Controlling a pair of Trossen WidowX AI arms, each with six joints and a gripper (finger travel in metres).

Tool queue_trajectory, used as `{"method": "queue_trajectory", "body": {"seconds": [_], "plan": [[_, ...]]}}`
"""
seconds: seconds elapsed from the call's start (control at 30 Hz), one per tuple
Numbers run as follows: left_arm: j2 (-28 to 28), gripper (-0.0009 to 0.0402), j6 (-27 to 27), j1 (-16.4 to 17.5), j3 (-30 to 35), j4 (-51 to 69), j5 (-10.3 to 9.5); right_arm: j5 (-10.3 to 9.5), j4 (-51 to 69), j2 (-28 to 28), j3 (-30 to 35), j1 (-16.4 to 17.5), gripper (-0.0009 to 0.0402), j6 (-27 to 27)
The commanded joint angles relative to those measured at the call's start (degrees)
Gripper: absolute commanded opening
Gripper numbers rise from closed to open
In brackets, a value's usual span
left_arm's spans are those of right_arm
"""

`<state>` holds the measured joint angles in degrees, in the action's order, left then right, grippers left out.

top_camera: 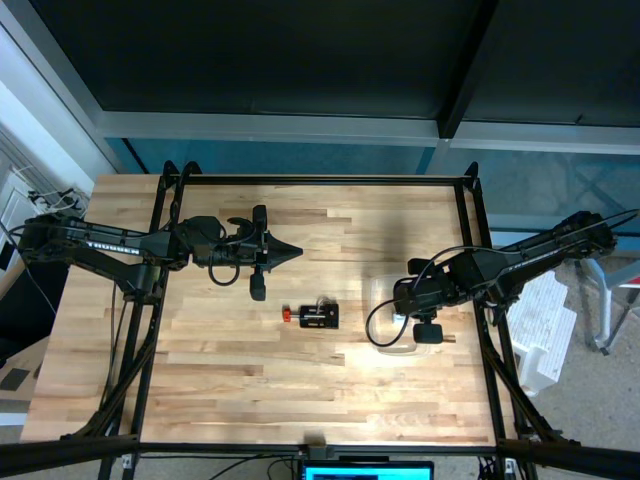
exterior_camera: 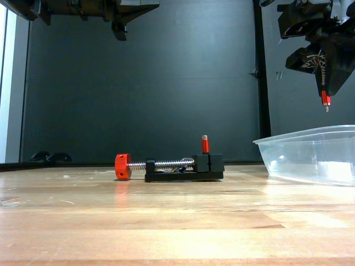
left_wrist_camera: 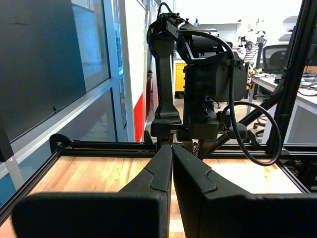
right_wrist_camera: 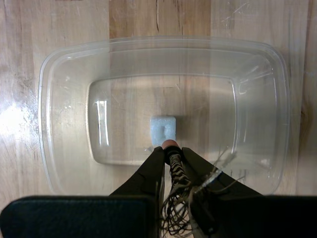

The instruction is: Pick the rca connector and install on the hub

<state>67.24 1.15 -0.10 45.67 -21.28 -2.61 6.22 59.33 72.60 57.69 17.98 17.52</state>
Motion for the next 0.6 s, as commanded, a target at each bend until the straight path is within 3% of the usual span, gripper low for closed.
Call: {"method": "queue_trajectory", "body": {"seconds": [0.03, 0.6], "plan": [[0.0, 0.0, 0.0, 0.0, 0.0, 0.0, 0.0, -0.2, 0.0, 0.0, 0.0, 0.0, 0.0, 0.0], [0.0, 0.0, 0.0, 0.0, 0.0, 0.0, 0.0, -0.2, -0.7, 3.2, 2.4, -0.7, 0.0, 0.0]]}}
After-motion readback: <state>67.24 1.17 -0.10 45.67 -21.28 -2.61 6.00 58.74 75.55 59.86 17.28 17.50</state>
